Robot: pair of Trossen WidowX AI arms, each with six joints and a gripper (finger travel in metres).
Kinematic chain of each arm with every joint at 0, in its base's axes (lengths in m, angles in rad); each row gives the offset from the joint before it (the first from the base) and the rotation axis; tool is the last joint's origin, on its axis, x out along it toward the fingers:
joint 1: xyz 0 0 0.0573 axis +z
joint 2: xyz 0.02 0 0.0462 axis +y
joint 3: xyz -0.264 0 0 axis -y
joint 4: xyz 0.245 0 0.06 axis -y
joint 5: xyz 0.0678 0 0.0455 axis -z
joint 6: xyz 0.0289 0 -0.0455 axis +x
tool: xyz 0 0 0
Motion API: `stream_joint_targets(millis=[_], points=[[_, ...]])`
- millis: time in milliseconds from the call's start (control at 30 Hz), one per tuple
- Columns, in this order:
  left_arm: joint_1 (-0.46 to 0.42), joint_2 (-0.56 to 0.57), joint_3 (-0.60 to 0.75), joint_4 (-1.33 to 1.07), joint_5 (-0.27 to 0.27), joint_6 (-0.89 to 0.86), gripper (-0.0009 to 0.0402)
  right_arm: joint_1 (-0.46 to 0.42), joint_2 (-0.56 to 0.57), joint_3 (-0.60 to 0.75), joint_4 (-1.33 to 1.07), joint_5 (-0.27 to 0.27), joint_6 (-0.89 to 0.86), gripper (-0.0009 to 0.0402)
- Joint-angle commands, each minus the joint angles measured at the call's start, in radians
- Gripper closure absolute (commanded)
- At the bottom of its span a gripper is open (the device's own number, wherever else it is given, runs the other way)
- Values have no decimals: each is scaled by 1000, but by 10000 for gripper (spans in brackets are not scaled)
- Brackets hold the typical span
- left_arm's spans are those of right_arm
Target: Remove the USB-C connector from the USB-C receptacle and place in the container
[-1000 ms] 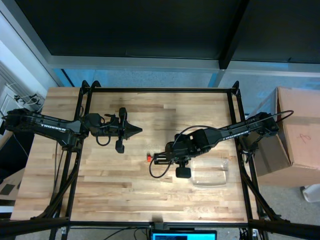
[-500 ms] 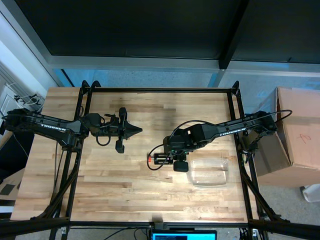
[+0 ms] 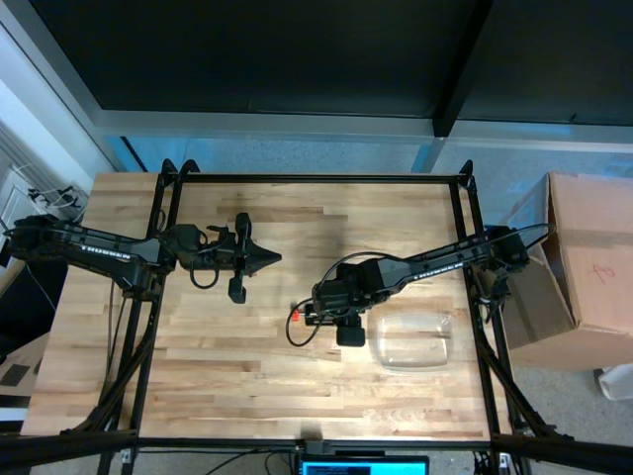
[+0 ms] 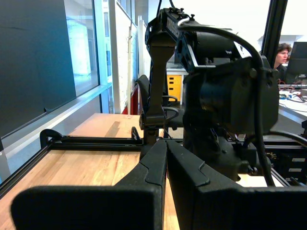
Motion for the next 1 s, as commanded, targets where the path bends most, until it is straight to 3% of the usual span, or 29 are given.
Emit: stream_joint_targets(millis=[33, 167, 433, 1000], points=[[0, 0, 0, 0, 0, 0, 393, 0, 14, 0, 10, 1, -15, 266], [0, 0, 0, 0, 0, 0, 393, 0, 14, 0, 19, 27, -25, 301], [0, 0, 0, 0, 0, 0, 393, 0, 13, 0, 7, 27, -50, 397], [0, 0, 0, 0, 0, 0, 393, 3, -17, 6, 6, 26, -44, 393]])
